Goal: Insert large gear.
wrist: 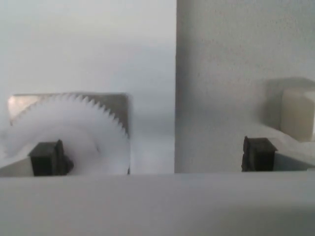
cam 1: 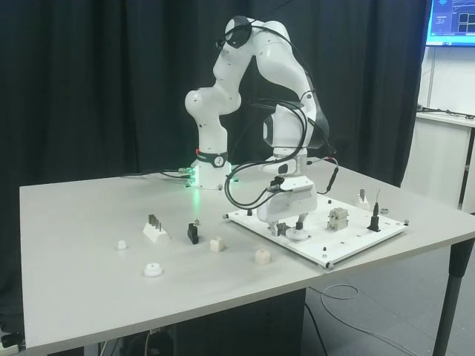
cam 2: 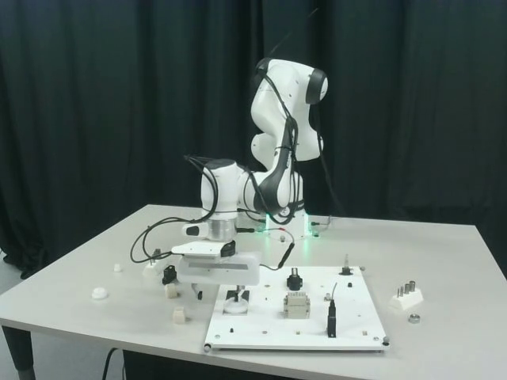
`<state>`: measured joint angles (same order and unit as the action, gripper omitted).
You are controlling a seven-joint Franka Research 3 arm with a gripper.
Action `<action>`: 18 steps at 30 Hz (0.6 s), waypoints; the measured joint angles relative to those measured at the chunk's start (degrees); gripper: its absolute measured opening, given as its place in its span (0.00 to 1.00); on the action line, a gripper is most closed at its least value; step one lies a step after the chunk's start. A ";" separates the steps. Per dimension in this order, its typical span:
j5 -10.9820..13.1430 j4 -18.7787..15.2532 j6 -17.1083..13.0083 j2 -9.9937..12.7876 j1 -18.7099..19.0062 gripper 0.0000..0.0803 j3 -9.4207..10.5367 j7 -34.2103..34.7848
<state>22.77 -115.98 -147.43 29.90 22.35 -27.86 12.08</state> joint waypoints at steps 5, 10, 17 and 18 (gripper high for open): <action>0.00 0.07 0.00 0.00 -0.16 1.00 0.11 -0.25; 0.00 0.18 0.14 0.00 -0.16 1.00 0.20 -0.29; 0.00 0.86 2.25 -0.51 -0.07 1.00 0.47 -0.29; 0.00 0.98 2.80 -0.66 -0.04 1.00 0.47 -0.29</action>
<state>22.76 -115.00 -144.63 29.25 22.31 -27.39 11.79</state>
